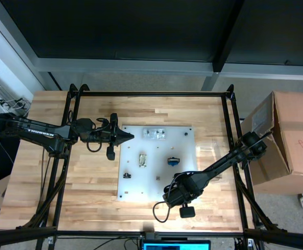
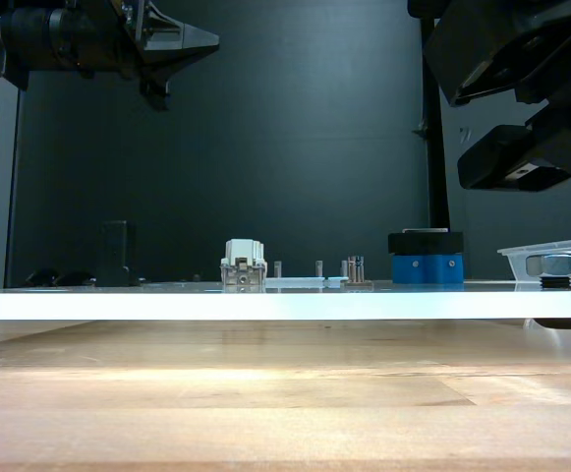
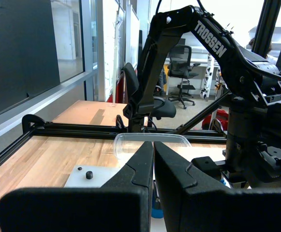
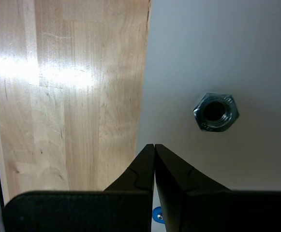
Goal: Pick the M12 nut and place it on its threads and fasten
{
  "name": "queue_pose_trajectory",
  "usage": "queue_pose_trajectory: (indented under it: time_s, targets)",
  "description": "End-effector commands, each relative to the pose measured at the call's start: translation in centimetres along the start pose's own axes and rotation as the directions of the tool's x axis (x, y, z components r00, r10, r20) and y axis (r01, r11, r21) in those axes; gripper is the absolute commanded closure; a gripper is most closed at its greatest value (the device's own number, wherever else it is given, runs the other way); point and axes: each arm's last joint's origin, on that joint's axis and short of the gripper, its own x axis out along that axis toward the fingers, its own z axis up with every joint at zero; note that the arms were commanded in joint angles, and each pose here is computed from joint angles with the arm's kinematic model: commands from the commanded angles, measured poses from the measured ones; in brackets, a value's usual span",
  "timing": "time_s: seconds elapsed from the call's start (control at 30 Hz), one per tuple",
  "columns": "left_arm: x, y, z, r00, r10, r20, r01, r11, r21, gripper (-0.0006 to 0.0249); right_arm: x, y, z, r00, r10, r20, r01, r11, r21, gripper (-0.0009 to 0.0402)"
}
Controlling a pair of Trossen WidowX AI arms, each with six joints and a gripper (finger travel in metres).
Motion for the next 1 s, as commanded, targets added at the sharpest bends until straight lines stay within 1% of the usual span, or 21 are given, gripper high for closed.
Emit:
queue_pose_trajectory:
  time_s: [0.03, 0.13, 0.27, 0.3, 0.43, 0.53, 0.77, 0.8, 0.9, 0.93, 1.0]
  targets:
    - [0.0, 0.0, 0.0, 1.000, 0.000, 0.000, 0.000, 1.000, 0.000, 0.0243, -0.2, 0.1, 0.1, 1.000, -0.002, -0.001, 0.002, 1.000, -0.001, 0.0393]
    - [0.0, 0.0, 0.0, 1.000, 0.000, 0.000, 0.000, 1.000, 0.000, 0.0243, -1.3, 0.2, 0.2, 1.000, -0.020, -0.010, 0.020, 1.000, -0.001, 0.0393]
    - [0.0, 0.0, 0.0, 1.000, 0.000, 0.000, 0.000, 1.000, 0.000, 0.0243, -2.9, 0.3, 0.6, 0.993, -0.117, 0.016, 0.117, 0.993, 0.000, 0.0393]
    - [0.0, 0.0, 0.0, 1.000, 0.000, 0.000, 0.000, 1.000, 0.000, 0.0243, -3.2, 0.3, 0.7, 0.992, -0.125, 0.021, 0.125, 0.992, -0.001, 0.0394]
    - [0.0, 0.0, 0.0, 1.000, 0.000, 0.000, 0.000, 1.000, 0.000, 0.0243, -3.2, 0.1, 0.9, 0.991, -0.129, 0.021, 0.129, 0.992, -0.002, 0.0394]
    - [0.0, 0.0, 0.0, 1.000, 0.000, 0.000, 0.000, 1.000, 0.000, 0.0243, -3.2, 0.0, 1.0, 0.989, -0.144, 0.028, 0.144, 0.990, 0.000, 0.0393]
    - [0.0, 0.0, 0.0, 1.000, 0.000, 0.000, 0.000, 1.000, 0.000, 0.0243, -3.2, -0.2, 1.1, 0.989, -0.146, 0.028, 0.146, 0.989, -0.002, 0.0393]
    - [0.0, 0.0, 0.0, 1.000, 0.000, 0.000, 0.000, 1.000, 0.000, 0.0243, -3.2, -0.4, 1.1, 0.988, -0.152, 0.030, 0.152, 0.988, 0.001, 0.0394]
    - [0.0, 0.0, 0.0, 1.000, 0.000, 0.000, 0.000, 1.000, 0.000, 0.0243, -2.9, -1.1, 1.2, 0.976, -0.212, 0.046, 0.211, 0.977, 0.029, 0.0393]
    - [0.0, 0.0, 0.0, 1.000, 0.000, 0.000, 0.000, 1.000, 0.000, 0.0243, -2.8, -1.3, 1.2, 0.974, -0.222, 0.052, 0.220, 0.975, 0.034, 0.0394]
    - [0.0, 0.0, 0.0, 1.000, 0.000, 0.000, 0.000, 1.000, 0.000, 0.0243, -2.5, -1.3, 1.3, 0.974, -0.217, 0.063, 0.215, 0.976, 0.036, 0.0393]
